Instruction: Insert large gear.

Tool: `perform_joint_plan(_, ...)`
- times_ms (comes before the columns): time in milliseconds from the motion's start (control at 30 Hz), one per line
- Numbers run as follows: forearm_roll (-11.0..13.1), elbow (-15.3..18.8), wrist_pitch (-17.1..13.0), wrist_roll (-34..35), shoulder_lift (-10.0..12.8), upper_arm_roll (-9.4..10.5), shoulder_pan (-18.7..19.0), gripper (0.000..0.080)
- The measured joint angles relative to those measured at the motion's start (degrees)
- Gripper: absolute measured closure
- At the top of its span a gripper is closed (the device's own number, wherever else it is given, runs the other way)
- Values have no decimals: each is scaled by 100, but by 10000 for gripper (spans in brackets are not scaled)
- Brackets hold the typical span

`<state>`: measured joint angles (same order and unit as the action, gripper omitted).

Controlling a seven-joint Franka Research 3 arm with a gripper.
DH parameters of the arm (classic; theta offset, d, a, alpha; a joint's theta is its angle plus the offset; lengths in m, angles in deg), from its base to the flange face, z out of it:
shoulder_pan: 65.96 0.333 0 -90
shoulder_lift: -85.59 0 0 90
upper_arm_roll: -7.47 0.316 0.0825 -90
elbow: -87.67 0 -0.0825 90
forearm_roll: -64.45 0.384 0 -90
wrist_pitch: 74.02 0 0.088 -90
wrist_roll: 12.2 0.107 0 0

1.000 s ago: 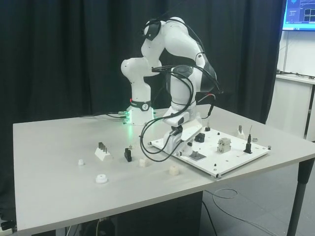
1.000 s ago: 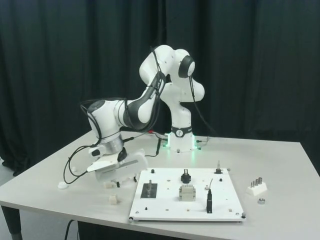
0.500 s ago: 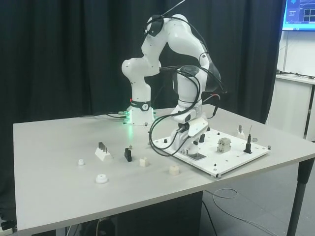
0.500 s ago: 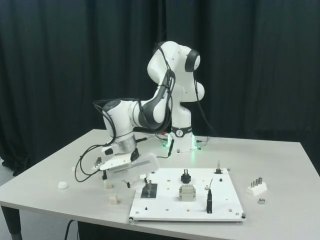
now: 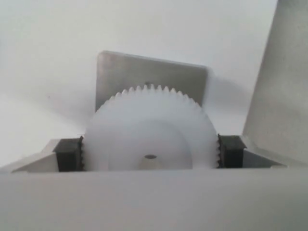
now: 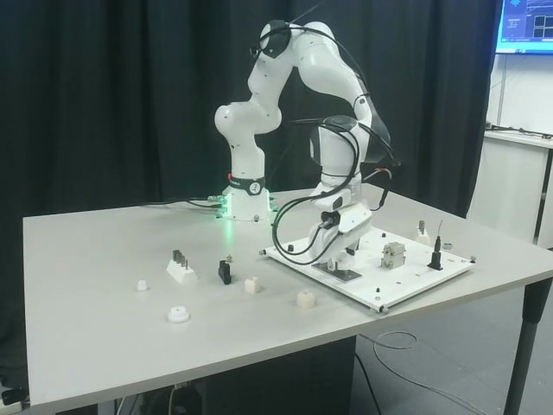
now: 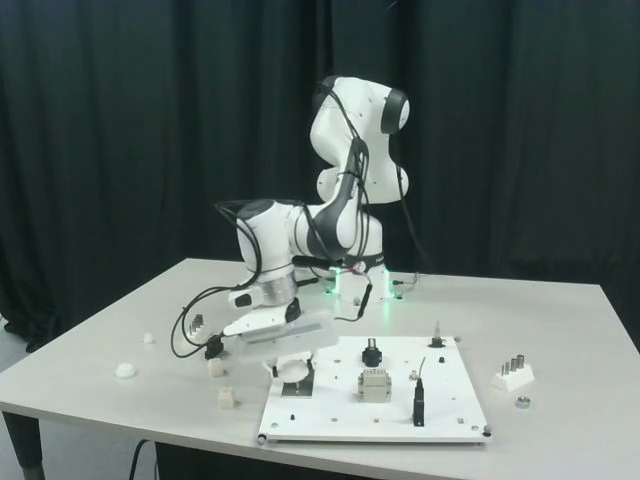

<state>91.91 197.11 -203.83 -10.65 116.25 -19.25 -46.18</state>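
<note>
White toothed plastic large gear (image 5: 150, 137) is sitting clamped flat between my claw's (image 5: 150, 153) black pads (image 5: 67, 154), hovering over the grey metal plate (image 5: 151, 77) near the white board's (image 6: 406, 281) front-left corner, so its bore is facing downward toward the peg.

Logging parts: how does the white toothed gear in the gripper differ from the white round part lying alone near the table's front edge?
The white toothed gear is clamped in the gripper over a grey metal plate; the white round part lies loose on the grey table, off the white board. The gear's teeth show plainly; the round part's rim is too small to judge. Both are white and round.
</note>
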Motion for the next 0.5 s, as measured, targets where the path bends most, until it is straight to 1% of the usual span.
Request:
perform_joint_plan(200,0,190,-375,67,-73,0,116,209)
perform_joint_plan(400,0,251,-594,94,-98,-2,163,209)
perform_joint_plan(500,0,266,-645,94,-101,-2,170,209)
